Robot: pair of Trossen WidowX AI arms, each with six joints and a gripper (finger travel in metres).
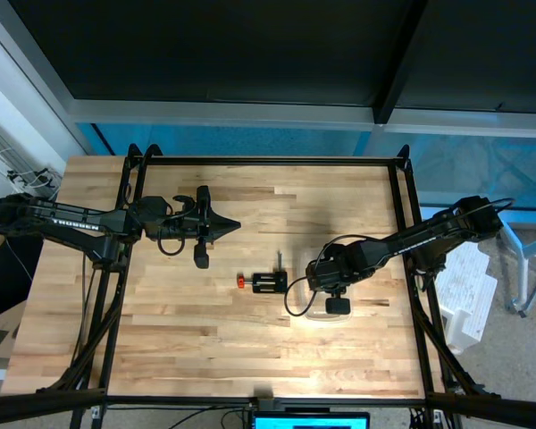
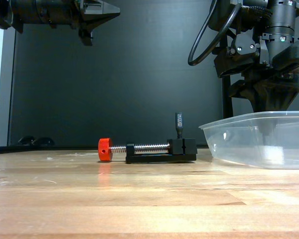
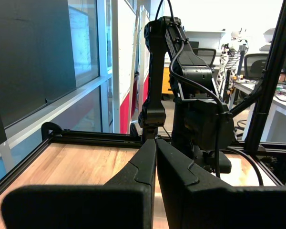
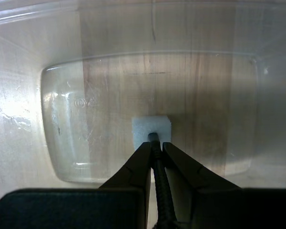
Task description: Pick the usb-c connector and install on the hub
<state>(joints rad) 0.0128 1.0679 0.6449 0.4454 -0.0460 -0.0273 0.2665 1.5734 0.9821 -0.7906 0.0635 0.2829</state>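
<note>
My left arm [image 1: 71, 222] stretches level from its edge, held high. The left gripper [image 3: 155, 141] points inward, its fingers [image 3: 144, 164] pressed flat together (no gap shows between them). My right arm [image 1: 420, 234] reaches in with the wrist bent down, so the right gripper [image 4: 156, 145] points straight down, pinched tight on the connector [image 4: 154, 138].

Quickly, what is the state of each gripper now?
Left gripper: shut, empty, high above the table.
Right gripper: shut on the tiny dark usb-c connector, at the small white block inside the clear plastic tray.
</note>
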